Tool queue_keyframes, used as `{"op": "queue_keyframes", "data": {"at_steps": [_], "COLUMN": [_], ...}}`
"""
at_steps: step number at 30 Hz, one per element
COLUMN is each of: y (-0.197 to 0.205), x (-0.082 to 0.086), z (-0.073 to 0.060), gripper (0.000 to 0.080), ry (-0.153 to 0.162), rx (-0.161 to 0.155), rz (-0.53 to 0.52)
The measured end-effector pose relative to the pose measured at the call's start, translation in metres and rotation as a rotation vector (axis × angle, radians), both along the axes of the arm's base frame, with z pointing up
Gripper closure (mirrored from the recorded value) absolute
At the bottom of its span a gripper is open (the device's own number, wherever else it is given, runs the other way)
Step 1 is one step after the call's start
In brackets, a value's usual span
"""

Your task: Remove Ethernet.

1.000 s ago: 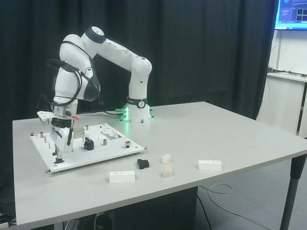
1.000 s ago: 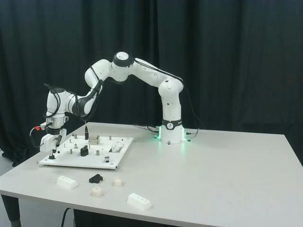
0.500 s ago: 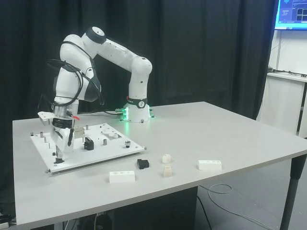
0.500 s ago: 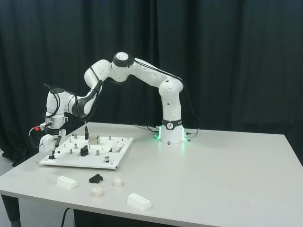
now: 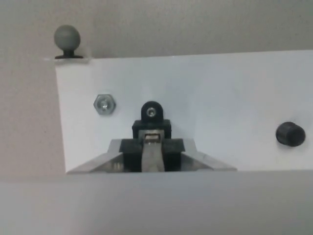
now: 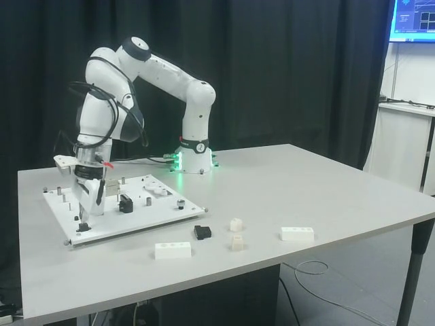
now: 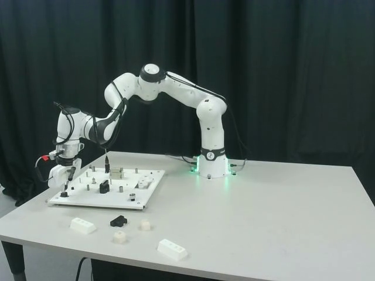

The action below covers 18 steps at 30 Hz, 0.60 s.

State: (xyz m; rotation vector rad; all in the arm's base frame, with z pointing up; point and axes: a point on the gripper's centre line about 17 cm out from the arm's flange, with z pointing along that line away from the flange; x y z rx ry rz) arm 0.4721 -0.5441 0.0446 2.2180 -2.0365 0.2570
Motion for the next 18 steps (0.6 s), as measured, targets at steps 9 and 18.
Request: {"op": "queue_keyframes", "data": {"at_steps": [9,18], "y": [0.003,0.006], "x": [-0.007,-0.008], "z": [0.025,0.037], "gripper": [0.0725,0.0725], "ry": [0.052,0.067], "rx": [-0.005,-0.005], "rz": [-0.008,-0.011]}}
